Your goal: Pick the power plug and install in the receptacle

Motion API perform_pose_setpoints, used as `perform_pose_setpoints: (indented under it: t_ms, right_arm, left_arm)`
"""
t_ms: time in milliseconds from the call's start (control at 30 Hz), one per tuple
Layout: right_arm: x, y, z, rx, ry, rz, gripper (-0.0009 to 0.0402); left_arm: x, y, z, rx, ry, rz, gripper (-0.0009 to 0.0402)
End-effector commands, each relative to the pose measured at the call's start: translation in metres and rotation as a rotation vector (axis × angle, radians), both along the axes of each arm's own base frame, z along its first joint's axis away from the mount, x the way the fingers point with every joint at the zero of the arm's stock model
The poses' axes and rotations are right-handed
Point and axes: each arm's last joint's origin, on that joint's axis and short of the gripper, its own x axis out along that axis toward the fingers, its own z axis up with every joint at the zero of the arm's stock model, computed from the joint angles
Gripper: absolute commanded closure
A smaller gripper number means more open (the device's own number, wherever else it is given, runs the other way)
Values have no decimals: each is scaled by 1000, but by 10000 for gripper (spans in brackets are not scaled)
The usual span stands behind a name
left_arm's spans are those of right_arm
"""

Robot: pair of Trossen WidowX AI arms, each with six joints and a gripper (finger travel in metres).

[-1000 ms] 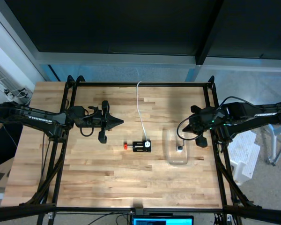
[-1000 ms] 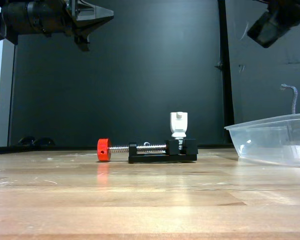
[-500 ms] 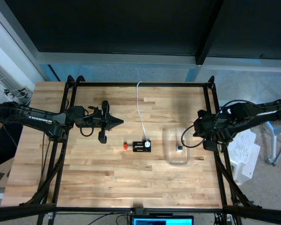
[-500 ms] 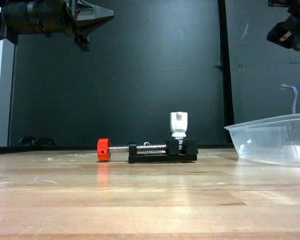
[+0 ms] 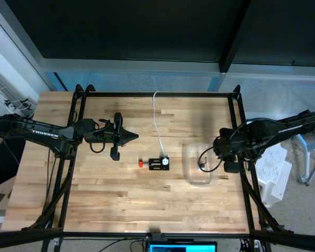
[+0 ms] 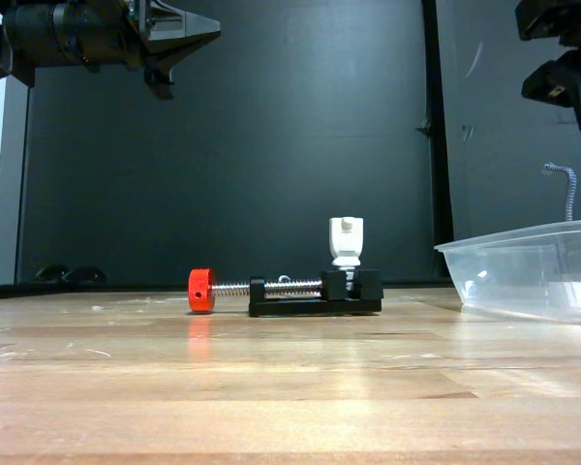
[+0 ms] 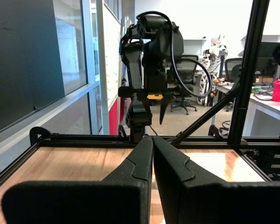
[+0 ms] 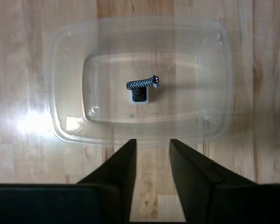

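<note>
The power plug (image 8: 140, 96) is a tiny black piece in a white base with a short braided lead, lying inside the clear plastic tray (image 8: 65, 135); from above the plug (image 5: 201, 166) is a dark speck. The receptacle (image 5: 165, 159) (image 6: 346, 239) stands white and upright in a little black vise (image 6: 315, 294) with a red knob (image 6: 201, 290). My right gripper (image 8: 151, 145) (image 5: 219, 156) hangs open, pointing down, its fingertips over the tray's rim and well above it. My left gripper (image 5: 134, 136) (image 7: 152, 140) is shut and empty, high up to the left of the vise.
A long white cable (image 5: 157, 118) runs from the receptacle to the table's far edge. A black frame (image 5: 157, 95) borders the wooden table. In the left wrist view the right arm (image 7: 151, 60) stands across the table.
The right arm has drawn back toward the right and turned its gripper downward over the tray. The left arm, vise and plug have not moved.
</note>
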Motion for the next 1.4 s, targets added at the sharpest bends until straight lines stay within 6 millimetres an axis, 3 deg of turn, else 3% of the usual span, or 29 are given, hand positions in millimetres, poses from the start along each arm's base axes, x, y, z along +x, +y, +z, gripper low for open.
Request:
perform_pose_setpoints:
  t_ms: [33,867,1400]
  right_arm:
    - [8,4,-7,-14,-4,-9,258]
    - [28,19,-70,-25,-55,-12,251]
    - [31,21,-89,-27,-90,-9,246]
  left_arm:
    - [0,0,0,0,0,0,393]
    - [0,0,0,0,0,0,393]
    - [0,0,0,0,0,0,393]
